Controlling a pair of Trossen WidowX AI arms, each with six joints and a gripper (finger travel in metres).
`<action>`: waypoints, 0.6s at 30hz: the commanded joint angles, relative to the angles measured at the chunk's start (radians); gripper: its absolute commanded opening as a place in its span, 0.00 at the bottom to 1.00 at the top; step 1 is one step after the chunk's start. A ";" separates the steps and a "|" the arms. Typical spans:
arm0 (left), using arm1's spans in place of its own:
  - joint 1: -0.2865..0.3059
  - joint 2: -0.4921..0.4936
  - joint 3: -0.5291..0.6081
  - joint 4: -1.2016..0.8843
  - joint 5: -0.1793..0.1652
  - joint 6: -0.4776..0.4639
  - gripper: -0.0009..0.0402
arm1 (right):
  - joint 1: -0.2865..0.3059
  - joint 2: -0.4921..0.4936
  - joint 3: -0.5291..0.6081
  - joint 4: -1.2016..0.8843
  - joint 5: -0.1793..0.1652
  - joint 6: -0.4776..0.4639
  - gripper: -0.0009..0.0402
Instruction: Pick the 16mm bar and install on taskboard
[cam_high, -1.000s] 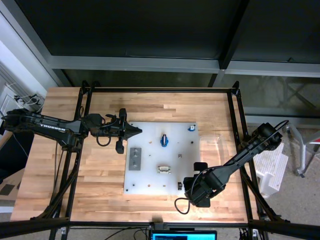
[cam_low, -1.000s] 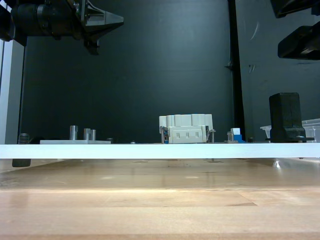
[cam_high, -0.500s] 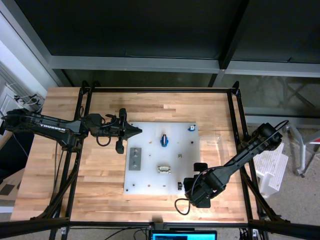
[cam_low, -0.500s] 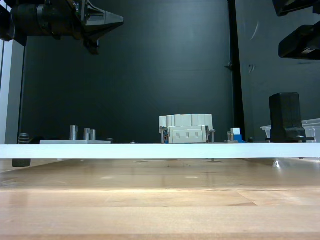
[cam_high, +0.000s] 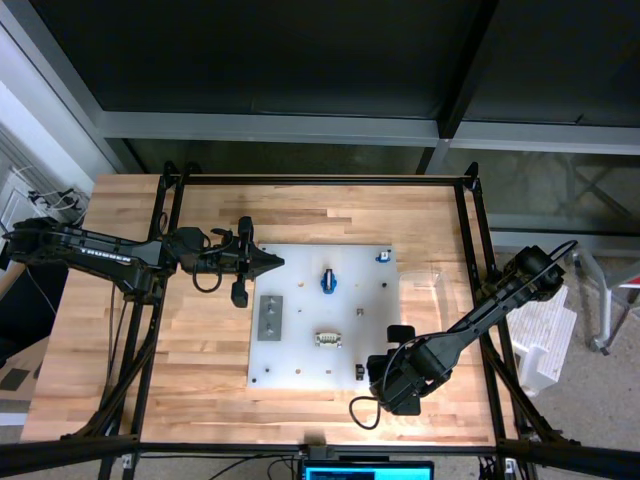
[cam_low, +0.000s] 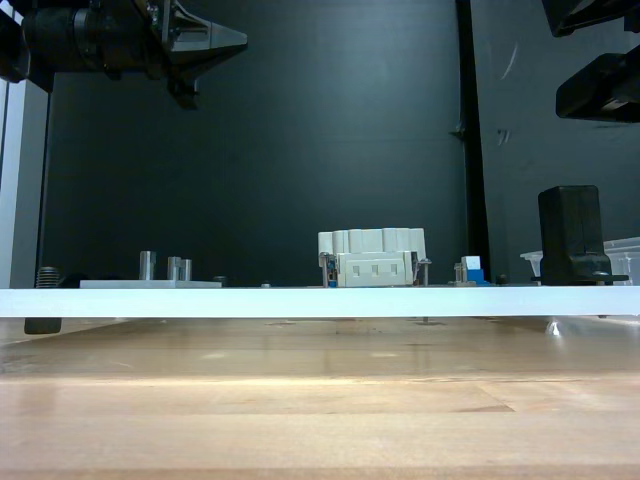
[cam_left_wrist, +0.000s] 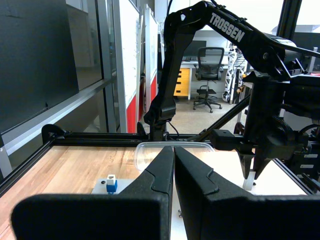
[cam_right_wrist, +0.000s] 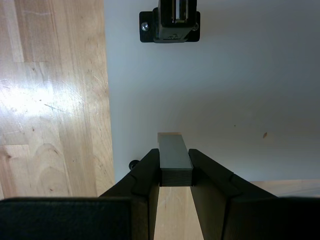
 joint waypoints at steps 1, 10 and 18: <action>0.000 0.000 0.000 0.000 0.000 0.000 0.02 | 0.000 0.003 0.000 0.002 0.000 0.000 0.05; 0.000 0.000 0.000 0.000 0.000 0.000 0.02 | 0.000 0.018 0.000 0.014 -0.003 -0.001 0.05; 0.000 0.000 0.000 0.000 0.000 0.000 0.02 | 0.000 0.014 0.000 0.003 -0.004 -0.001 0.05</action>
